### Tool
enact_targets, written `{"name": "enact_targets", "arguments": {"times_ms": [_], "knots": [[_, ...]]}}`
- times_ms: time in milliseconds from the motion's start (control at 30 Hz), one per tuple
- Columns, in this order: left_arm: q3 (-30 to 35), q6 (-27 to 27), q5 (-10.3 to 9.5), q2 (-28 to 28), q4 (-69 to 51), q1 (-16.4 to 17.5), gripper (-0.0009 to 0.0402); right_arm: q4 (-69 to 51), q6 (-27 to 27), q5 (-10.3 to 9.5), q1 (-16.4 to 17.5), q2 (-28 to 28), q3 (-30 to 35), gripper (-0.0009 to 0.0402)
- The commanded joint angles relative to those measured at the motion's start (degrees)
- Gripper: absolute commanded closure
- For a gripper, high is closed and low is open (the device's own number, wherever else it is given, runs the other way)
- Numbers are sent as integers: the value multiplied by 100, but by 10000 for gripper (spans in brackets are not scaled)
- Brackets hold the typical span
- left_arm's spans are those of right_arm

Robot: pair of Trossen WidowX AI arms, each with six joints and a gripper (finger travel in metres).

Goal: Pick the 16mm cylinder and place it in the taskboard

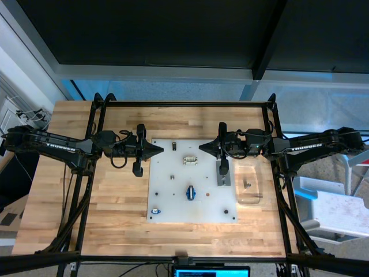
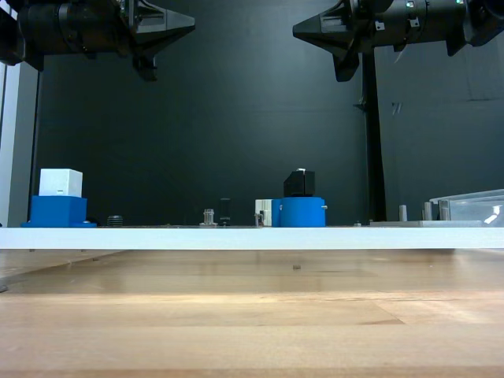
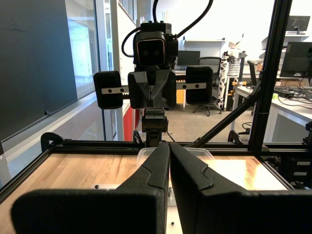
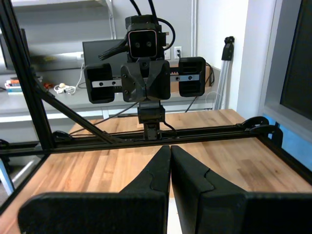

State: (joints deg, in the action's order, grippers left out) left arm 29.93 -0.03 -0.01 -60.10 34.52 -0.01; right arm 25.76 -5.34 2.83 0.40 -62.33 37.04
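Over the wooden table [image 1: 86, 202], inside a black frame [image 1: 184, 104], the left gripper [image 1: 160, 148] hangs closed and empty at the white taskboard's [image 1: 173, 202] edge. The right gripper [image 1: 201, 147] faces it, closed and empty. The 16mm cylinder [image 1: 246, 183] lies in a clear tray [image 1: 258, 194] near that gripper.

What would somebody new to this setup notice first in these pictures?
First, two black grippers facing tip to tip: the left gripper and the right gripper, both shut, hang high above the far part of the white taskboard. Next comes the blue knob near the board's middle. A clear tray sits on the wood just right of the board.
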Motion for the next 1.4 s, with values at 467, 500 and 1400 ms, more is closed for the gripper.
{"name": "enact_targets", "arguments": {"times_ms": [467,500,1400], "knots": [[2,0,0,0,0,2,393,-4555,-160,15,79,-2,1657,393],[2,-2,0,0,0,2,393,-4798,-188,15,85,-2,1744,393],[2,-2,0,0,0,0,393,-8870,-1373,68,962,-2,2356,393]]}}
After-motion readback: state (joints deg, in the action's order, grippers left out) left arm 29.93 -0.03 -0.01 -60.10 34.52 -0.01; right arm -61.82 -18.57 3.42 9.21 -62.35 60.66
